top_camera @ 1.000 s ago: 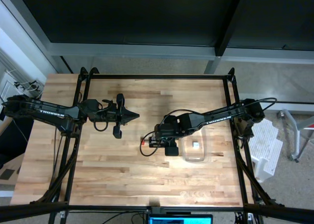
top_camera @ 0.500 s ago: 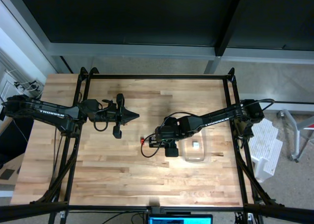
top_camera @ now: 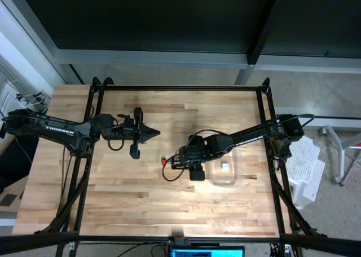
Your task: Remove the RCA connector from the receptacle and place in the container
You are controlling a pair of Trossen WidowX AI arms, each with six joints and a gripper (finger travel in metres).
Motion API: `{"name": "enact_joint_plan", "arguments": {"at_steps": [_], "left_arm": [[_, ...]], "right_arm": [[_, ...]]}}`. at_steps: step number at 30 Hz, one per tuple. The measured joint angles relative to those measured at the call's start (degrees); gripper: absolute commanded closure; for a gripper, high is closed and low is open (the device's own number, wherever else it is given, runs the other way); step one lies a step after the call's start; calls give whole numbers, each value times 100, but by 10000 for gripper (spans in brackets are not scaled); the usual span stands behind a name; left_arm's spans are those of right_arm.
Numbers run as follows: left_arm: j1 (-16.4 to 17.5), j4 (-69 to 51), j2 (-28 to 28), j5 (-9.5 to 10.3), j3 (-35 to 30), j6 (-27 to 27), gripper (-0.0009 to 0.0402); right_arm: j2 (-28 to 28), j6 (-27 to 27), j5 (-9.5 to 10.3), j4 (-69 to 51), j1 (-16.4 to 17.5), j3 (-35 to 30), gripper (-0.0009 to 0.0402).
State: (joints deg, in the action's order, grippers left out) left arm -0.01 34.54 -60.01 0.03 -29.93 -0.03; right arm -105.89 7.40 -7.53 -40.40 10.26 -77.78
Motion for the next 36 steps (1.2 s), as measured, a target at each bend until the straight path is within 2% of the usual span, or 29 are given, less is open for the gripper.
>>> {"name": "enact_joint_plan", "arguments": {"at_steps": [15, 29, 36], "left_arm": [[0, 0, 0, 0, 0, 2, 393], [0, 0, 0, 2, -2, 2, 393], [0, 0, 0, 0, -2, 2, 393]], "right_arm": [[2, -44, 0, 79, 0, 28, 289], [2, -42, -15, 79, 0, 42, 362], [2, -42, -9, 79, -2, 42, 385]]}}
